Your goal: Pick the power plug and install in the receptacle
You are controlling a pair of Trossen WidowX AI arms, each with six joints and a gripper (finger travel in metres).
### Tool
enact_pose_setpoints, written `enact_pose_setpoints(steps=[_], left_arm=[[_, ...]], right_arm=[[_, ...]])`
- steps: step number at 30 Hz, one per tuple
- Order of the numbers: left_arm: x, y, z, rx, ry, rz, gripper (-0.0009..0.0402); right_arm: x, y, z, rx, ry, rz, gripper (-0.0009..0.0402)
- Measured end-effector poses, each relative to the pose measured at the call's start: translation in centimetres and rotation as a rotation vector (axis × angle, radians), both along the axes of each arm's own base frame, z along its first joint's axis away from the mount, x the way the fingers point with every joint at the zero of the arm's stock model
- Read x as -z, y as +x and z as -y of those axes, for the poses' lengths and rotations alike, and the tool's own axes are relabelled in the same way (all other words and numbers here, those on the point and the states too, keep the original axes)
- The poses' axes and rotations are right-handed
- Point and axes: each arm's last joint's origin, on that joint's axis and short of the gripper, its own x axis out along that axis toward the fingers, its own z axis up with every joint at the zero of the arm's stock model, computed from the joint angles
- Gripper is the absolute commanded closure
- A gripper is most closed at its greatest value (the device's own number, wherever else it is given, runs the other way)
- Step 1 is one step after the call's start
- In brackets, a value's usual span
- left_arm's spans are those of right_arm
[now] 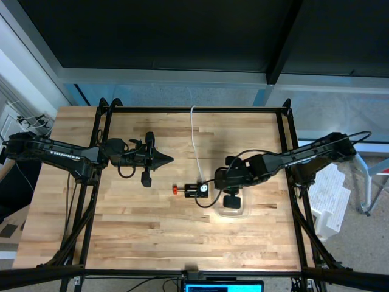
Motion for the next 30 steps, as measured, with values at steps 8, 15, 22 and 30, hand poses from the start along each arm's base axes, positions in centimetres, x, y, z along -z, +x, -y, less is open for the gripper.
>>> enact_pose_setpoints(steps=[8, 15, 22, 30], left_arm=[[0.0, 0.0, 0.0, 0.0, 0.0, 0.0, 0.0393], [0.0, 0.0, 0.0, 0.0, 0.0, 0.0, 0.0393], [0.0, 0.0, 0.0, 0.0, 0.0, -0.001, 0.0393], [0.0, 0.0, 0.0, 0.0, 0.0, 0.0, 0.0393]], right_arm=[[-0.3, 2.9, 0.2, 0.005, -0.025, 0.014, 0.0393], [-0.2, 4.9, 0.4, -0.01, -0.046, 0.001, 0.0393], [0.0, 6.1, 0.5, -0.012, -0.055, -0.011, 0.0393], [0.7, 6.5, 0.4, -0.016, -0.059, -0.025, 0.0393]])
